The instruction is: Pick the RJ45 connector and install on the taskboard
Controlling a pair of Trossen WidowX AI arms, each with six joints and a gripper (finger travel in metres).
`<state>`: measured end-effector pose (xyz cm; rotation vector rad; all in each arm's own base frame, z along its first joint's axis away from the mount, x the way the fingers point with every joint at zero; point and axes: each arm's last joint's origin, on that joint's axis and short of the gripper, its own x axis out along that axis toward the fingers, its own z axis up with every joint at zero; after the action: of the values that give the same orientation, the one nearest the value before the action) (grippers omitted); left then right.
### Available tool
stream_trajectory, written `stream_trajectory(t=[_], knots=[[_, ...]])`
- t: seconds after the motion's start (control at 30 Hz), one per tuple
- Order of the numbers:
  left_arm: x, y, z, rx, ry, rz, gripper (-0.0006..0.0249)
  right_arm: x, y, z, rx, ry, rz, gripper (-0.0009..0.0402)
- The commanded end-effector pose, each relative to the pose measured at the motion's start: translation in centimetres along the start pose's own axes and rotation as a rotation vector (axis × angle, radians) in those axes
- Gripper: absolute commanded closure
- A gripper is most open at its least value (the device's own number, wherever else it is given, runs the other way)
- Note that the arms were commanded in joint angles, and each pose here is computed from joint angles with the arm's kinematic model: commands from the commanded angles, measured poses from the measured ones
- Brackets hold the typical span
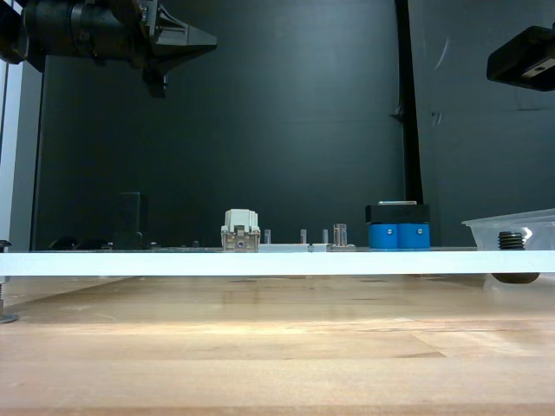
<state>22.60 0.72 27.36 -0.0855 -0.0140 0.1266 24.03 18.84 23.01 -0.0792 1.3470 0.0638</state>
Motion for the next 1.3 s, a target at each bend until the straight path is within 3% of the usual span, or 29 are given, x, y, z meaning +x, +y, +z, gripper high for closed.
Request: stream_trajectory(t=[0.03, 0.37, 0.67, 0.9, 1.3], knots=[[0.0, 0.0, 0.0, 0.000, 0.000, 0.000, 0.0243, -0.1, 0.0, 0.0, 0.001, -0.004, 0.001, 0.0351], [0.0, 0.0, 0.0, 0.000, 0.000, 0.000, 0.0243, -0.7, -0.1, 0.1, 0.002, -0.001, 0.000, 0.0258], [0.0, 0.0, 0.0, 0.000, 0.000, 0.000, 0.0243, -2.9, -0.2, 0.5, 0.005, 0.009, -0.008, 0.0173], [0.0, 0.0, 0.0, 0.000, 0.000, 0.000, 0.0243, -4.0, -0.3, 0.7, 0.010, -0.003, 0.000, 0.0167], [0.0, 0.0, 0.0, 0.000, 0.000, 0.000, 0.0243, -3.9, -0.3, 0.7, 0.026, 0.000, -0.002, 0.0183]])
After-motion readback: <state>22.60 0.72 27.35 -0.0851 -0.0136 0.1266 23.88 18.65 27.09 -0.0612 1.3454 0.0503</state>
